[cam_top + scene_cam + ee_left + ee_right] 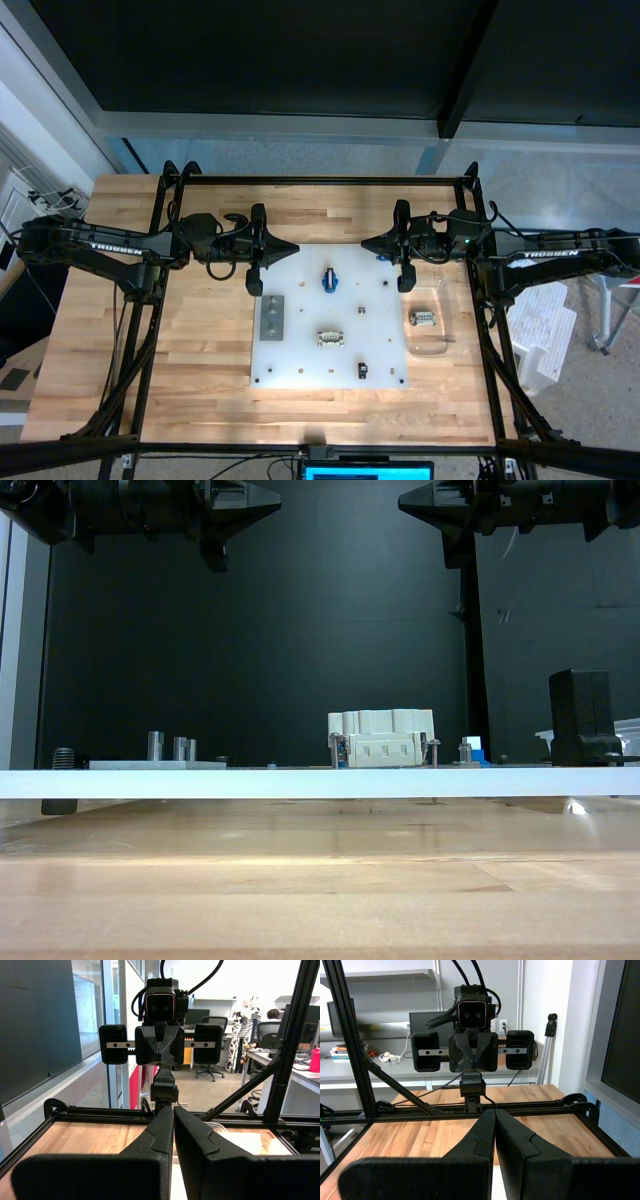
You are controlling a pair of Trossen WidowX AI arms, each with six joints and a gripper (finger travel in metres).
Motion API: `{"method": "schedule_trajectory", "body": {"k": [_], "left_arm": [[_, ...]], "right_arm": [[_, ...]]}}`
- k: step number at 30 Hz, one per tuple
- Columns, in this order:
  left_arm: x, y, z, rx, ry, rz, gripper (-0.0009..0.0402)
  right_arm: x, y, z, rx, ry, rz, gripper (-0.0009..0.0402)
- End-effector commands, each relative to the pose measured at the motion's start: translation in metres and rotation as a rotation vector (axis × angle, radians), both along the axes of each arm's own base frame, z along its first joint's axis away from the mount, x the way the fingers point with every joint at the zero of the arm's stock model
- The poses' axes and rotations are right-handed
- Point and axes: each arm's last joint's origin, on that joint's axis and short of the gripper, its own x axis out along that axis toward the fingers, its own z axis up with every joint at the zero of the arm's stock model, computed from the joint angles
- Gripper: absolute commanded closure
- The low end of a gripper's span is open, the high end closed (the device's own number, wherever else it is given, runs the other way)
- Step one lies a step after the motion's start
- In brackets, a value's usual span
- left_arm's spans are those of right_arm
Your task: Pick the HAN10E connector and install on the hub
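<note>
left gripper (296, 247), right gripper (364, 245) parked high, tips facing, jaws together, empty. han10e connector (422, 319) lies in clear tray (430, 351) for pickup; hub (331, 340) faces up on board (385, 345).

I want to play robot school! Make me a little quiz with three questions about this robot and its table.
1. Fill in: the left end effector and the right end effector, both raised high, have their fingers ____ (open or shut).
2. True or false: the HAN10E connector already sits on the hub.
3. Where does the HAN10E connector lie?
A) in the clear tray, right of the white board
B) in the middle of the white board
C) in the left end effector

Key: 1 shut; 2 false; 3 A.
</note>
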Motion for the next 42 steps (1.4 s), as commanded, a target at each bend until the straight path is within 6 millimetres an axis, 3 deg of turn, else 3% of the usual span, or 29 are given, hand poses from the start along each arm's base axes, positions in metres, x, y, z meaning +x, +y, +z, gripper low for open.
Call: {"method": "schedule_trajectory", "body": {"k": [1,34,42], "left_arm": [[0.000,0.000,0.000,0.001,-0.001,0.000,0.0393],[0.000,0.000,0.000,0.000,-0.001,0.000,0.0393],[0.000,0.000,0.000,0.000,-0.001,0.000,0.0393]], "right_arm": [[0.000,0.000,0.000,0.000,0.003,0.000,0.0393],[-0.001,0.000,0.000,0.002,0.006,0.002,0.0393],[-0.006,0.001,0.011,0.026,0.315,0.002,0.0393]]}}
